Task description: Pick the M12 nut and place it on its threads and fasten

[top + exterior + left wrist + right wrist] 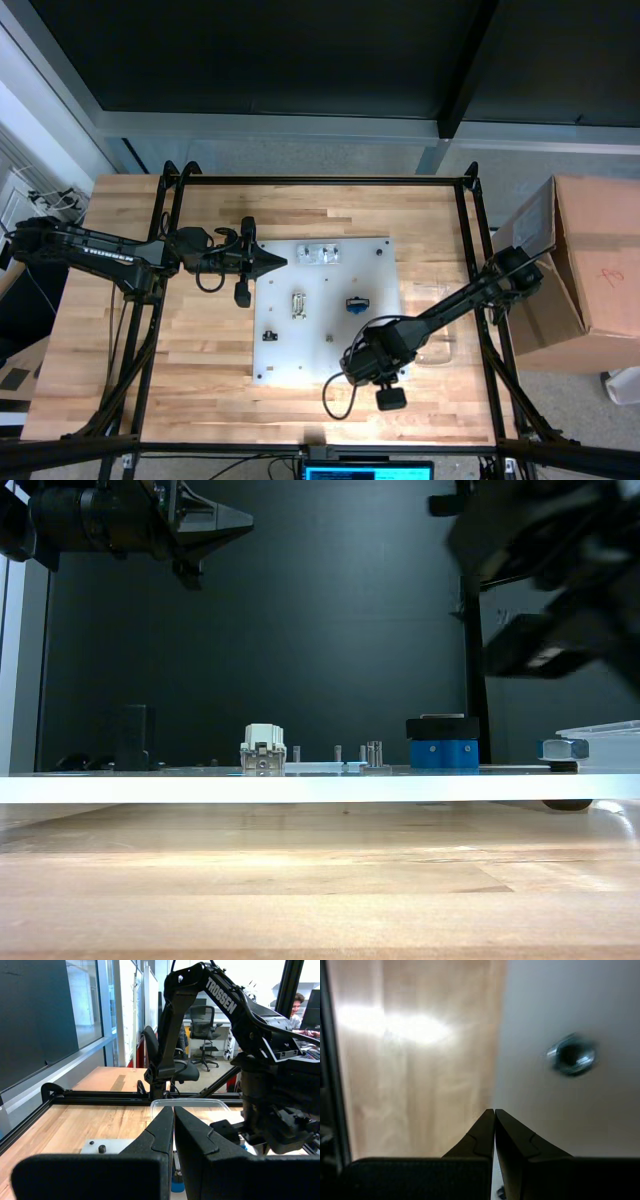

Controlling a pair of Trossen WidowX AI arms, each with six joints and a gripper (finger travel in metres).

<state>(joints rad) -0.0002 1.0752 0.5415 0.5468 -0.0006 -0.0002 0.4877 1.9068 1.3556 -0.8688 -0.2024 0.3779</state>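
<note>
The silver M12 nut (562,749) sits on its stud at the white board's (300,370) near right edge, with a thin black band of stud showing beneath it. In the right wrist view the nut (571,1054) is seen from above, its centre dark, lying off to one side of the fingertips. My right gripper (494,1111) hovers above the board there, shut with nothing between its fingers. The right arm (375,355) hides the stud in the high view. My left gripper (275,262) hangs high over the board's left edge, pointing right, shut and empty.
A clear tray (440,350) lies just right of the board. On the board stand a blue-and-black block (442,743), a white connector (263,751) and small silver posts (374,752). A cardboard box (580,270) sits off the table's right side.
</note>
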